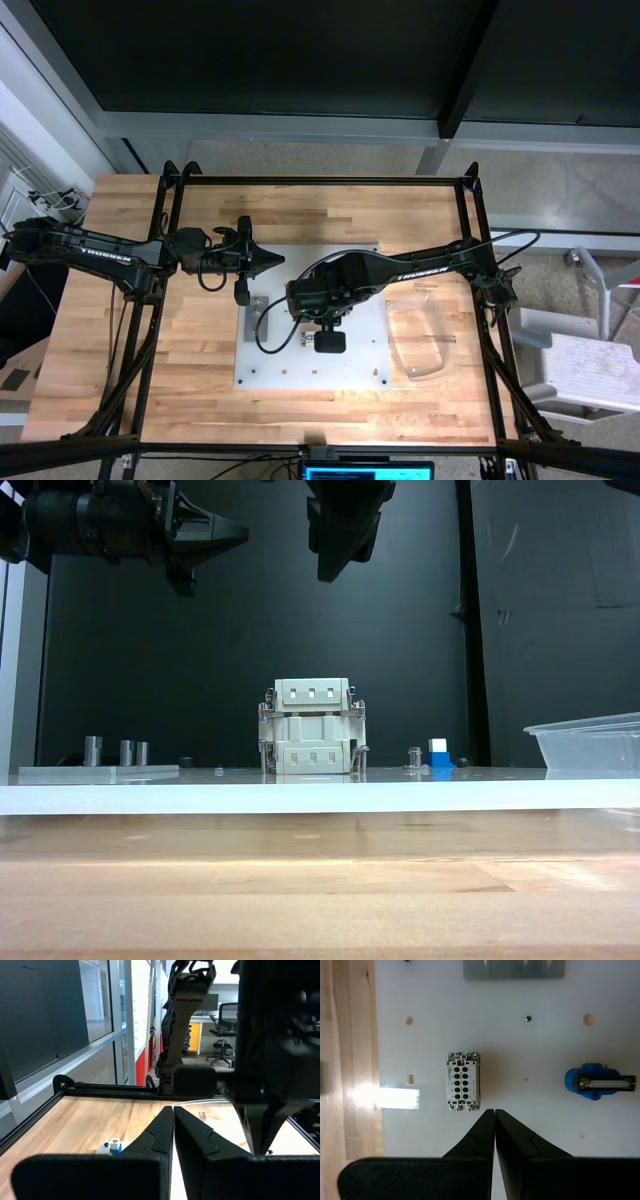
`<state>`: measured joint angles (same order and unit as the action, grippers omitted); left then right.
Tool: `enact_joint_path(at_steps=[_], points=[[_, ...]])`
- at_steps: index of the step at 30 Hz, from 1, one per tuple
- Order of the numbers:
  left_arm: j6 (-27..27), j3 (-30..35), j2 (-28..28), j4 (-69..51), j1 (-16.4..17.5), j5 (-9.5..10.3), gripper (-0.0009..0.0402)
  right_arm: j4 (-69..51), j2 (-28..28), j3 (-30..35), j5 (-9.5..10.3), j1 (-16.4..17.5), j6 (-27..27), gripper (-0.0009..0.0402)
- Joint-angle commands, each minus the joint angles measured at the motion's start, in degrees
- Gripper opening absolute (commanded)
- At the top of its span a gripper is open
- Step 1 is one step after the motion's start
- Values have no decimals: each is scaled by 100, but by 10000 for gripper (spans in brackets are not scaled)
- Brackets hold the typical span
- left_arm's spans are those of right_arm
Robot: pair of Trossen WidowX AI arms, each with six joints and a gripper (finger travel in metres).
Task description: Remove the HAN10-E connector and place it in the container
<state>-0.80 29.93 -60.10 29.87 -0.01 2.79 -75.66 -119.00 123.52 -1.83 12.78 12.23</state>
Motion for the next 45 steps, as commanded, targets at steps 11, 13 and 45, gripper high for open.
enact_joint_path(at_steps=[11,13,45], points=[[0,2,0,0,2,0,0,28,-448,232,173,225,216,122],[0,2,-2,-2,0,-2,0,48,-511,232,184,234,229,147],[0,2,0,-2,2,-2,0,378,-1248,142,138,240,76,302]])
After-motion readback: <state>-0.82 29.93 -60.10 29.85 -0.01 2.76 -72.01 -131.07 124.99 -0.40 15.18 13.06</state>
